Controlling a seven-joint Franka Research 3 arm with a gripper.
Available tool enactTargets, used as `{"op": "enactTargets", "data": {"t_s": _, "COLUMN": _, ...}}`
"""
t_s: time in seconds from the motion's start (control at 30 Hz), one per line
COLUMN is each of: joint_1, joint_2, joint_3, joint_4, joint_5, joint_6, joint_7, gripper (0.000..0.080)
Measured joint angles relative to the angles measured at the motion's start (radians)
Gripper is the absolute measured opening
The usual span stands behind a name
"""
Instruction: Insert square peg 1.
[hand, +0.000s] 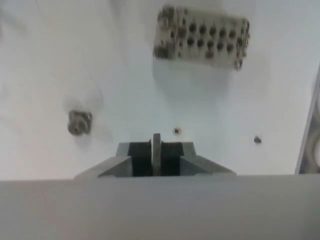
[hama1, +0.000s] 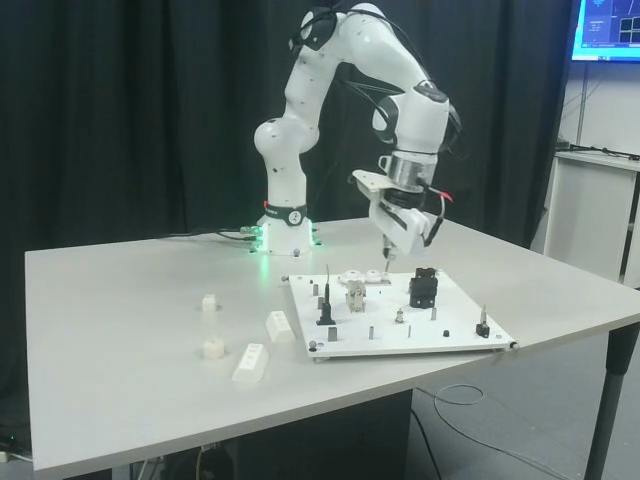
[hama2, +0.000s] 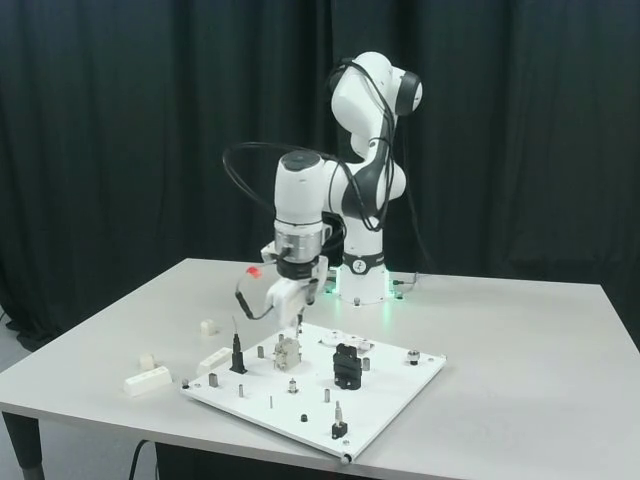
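Gripper (hand: 156, 156): hanging above the white board (hama1: 460, 300), fingers closed on a thin grey peg (hand: 156, 152), which is standing between the two black pads (hand: 140, 157).
Peg axis: running along the fingers, pointing down at the board; looking near upright in both room views, tip sticking out just below the fingertips.
Peg location: up in the air, in the grasp, not touching the board yet; tip hovering over bare white plate.
Target hole: can't tell which one it is. Two small dark spots are showing in the wrist view, one (hand: 176, 131) just beyond the peg tip, another (hand: 257, 140) off to the side. Judging the near one is likelier, but too small to confirm it's square.
Neighbours: multi-pin connector block (hand: 201, 37) lying well beyond the tip; small round metal fitting (hand: 79, 122) off to one side; both apart from the peg.
Key relation: peg tip sitting just short of the near spot, so coming move is prob a short slide fwd, then straight down.
Risk: any tilt and the peg's corners are catching on the hole edge, imo.
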Motion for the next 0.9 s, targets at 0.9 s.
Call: {"op": "enactTargets", "data": {"t_s": 0.9, "joint_1": -0.026, "joint_2": -0.001, "joint_3": -0.046, "joint_4": 0.001, "joint_5": 0.076, "joint_6": 0.043, "joint_7": -0.028, "gripper": 0.0035}}
